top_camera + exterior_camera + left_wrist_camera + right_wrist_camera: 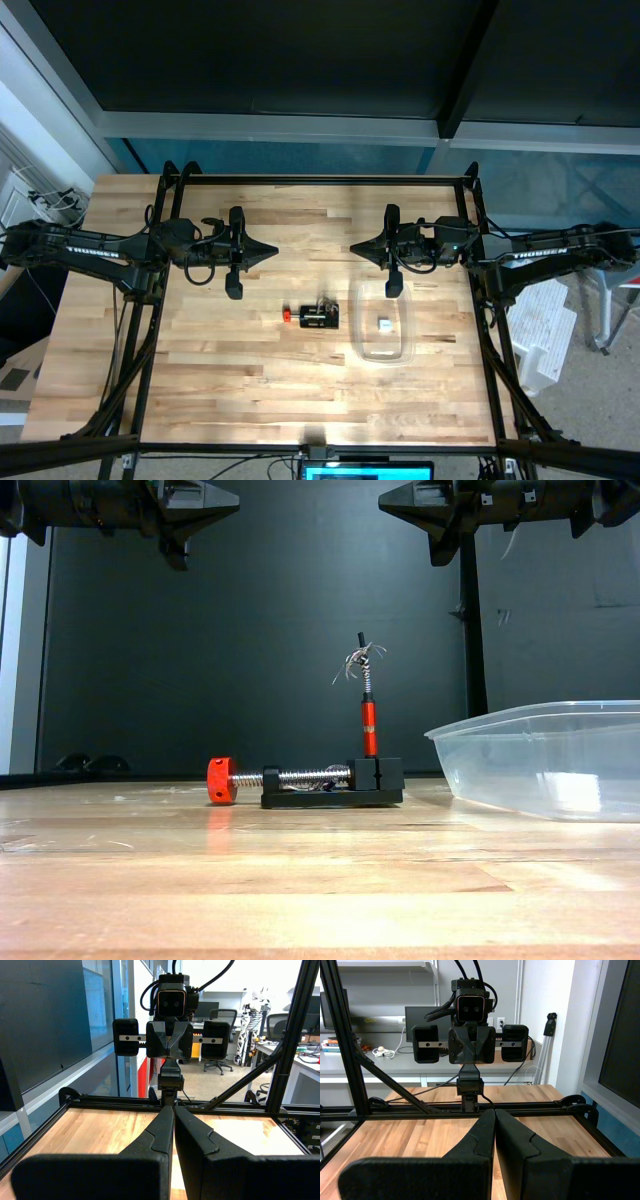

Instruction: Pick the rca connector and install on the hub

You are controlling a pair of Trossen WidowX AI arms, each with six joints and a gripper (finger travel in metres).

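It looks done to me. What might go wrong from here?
The connector stands tall on the vise with nothing holding it; if not fully seated, its braided cable may tip it. The vise sits on bare table, so a bump might shift it. Left gripper and right gripper hang shut, high above, apart.

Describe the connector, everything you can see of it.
The connector, a slim red cylinder, stands upright on the black vise, nothing gripping it. Its silvery braided cable rises straight up and ends frayed. Both the left end effector and right end effector are parked high above, shut, apart from it.
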